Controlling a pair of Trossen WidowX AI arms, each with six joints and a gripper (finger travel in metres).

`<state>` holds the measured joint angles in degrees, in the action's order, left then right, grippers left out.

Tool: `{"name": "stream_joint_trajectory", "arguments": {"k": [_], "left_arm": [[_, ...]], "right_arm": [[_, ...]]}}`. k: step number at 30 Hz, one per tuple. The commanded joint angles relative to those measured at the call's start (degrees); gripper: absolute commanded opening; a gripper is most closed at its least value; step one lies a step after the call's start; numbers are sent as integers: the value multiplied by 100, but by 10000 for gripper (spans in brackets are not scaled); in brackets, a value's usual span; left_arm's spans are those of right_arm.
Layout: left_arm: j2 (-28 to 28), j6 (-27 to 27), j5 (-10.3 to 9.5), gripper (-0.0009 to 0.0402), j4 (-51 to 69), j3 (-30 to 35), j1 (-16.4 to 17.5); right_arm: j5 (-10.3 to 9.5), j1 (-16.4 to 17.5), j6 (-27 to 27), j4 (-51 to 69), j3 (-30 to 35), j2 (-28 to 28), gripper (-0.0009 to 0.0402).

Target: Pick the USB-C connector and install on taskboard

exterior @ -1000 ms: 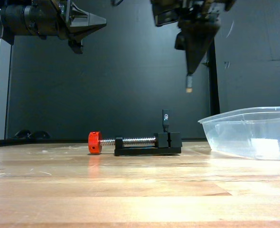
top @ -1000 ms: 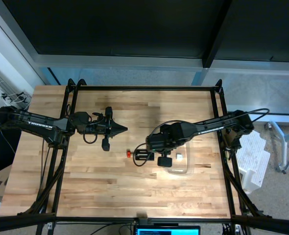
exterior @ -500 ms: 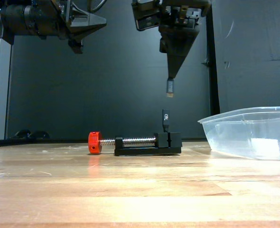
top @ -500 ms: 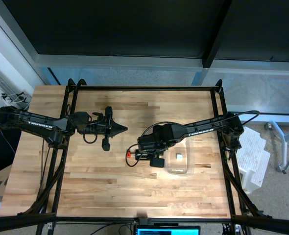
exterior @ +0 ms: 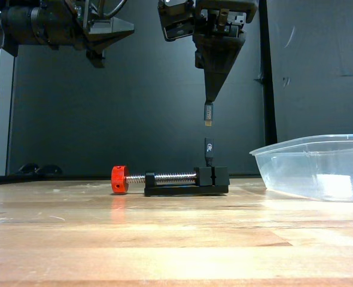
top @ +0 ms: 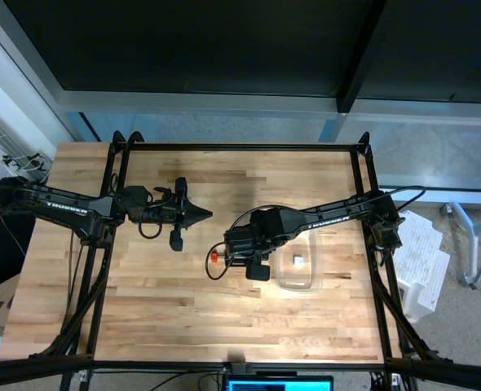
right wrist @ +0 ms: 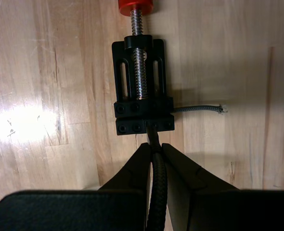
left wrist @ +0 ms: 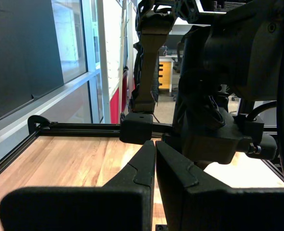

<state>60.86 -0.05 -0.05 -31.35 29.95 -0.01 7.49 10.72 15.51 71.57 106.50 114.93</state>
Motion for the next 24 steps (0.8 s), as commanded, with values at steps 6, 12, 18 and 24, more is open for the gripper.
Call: {"name": "stream_joint_trajectory", "arguments": {"k": [6, 12, 18, 24], "left_arm": [[0, 2, 2, 0, -2, 0, 0], [0, 2, 2, 0, -4, 0, 0], [0, 2, 2, 0, -2, 0, 0], [0, 2, 2, 0, -2, 0, 0]], "right_arm": [[52, 2, 7, -33, -63, -7, 0], [50, 2, 24, -94, -138, -7, 0], [48, 2, 22, -173, -184, -7, 0], [48, 4, 31, -199, -208, -7, 0]]}}
